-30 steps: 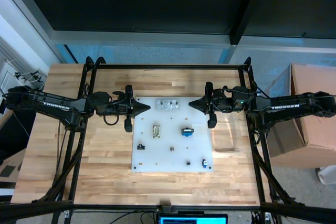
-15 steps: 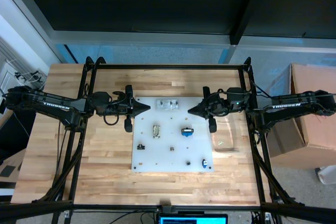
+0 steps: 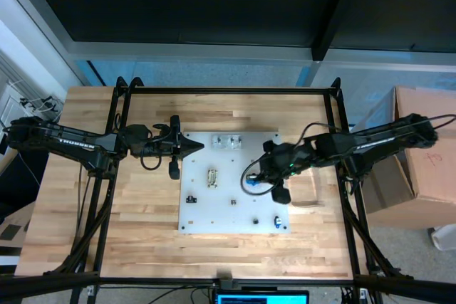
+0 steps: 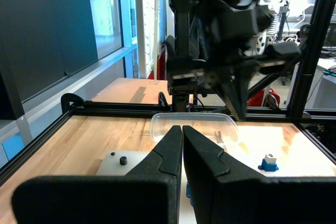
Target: Unfasten the M12 nut and place it in the container
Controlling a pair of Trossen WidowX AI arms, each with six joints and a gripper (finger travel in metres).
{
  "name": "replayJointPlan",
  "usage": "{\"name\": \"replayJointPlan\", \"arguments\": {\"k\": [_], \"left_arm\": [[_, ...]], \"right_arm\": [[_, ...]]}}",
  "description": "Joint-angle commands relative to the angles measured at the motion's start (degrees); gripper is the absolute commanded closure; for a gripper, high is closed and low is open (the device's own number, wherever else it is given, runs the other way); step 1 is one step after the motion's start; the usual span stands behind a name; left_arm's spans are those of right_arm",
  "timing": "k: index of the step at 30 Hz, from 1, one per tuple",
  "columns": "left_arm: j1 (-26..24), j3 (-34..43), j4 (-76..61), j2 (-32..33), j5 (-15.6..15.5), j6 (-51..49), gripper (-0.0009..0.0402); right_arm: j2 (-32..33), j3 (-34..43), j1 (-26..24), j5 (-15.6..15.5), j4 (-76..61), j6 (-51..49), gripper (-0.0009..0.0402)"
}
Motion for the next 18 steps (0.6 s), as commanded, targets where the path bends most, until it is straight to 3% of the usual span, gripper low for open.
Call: {"name": "replayJointPlan", "arguments": {"k": [1, 9, 18], "left_arm": [[0.0, 0.0, 0.02, 0.0, 0.02, 0.02, 0.0393], [0.0, -0.02, 0.02, 0.0, 0.02, 0.02, 0.0393], [0.0, -0.02, 0.02, 0.0, 0.02, 0.02, 0.0393]], "right_arm": [[4.94, 5.73, 1.73, -0.02, -7.82, 1.66, 0.0393], [15.69, 19.04, 5.11, -0.07, -22.49, 6.1, 0.0393], [22.88, 29.35, 8.94, -0.2, -33.0, 11.67, 0.0393]]}}
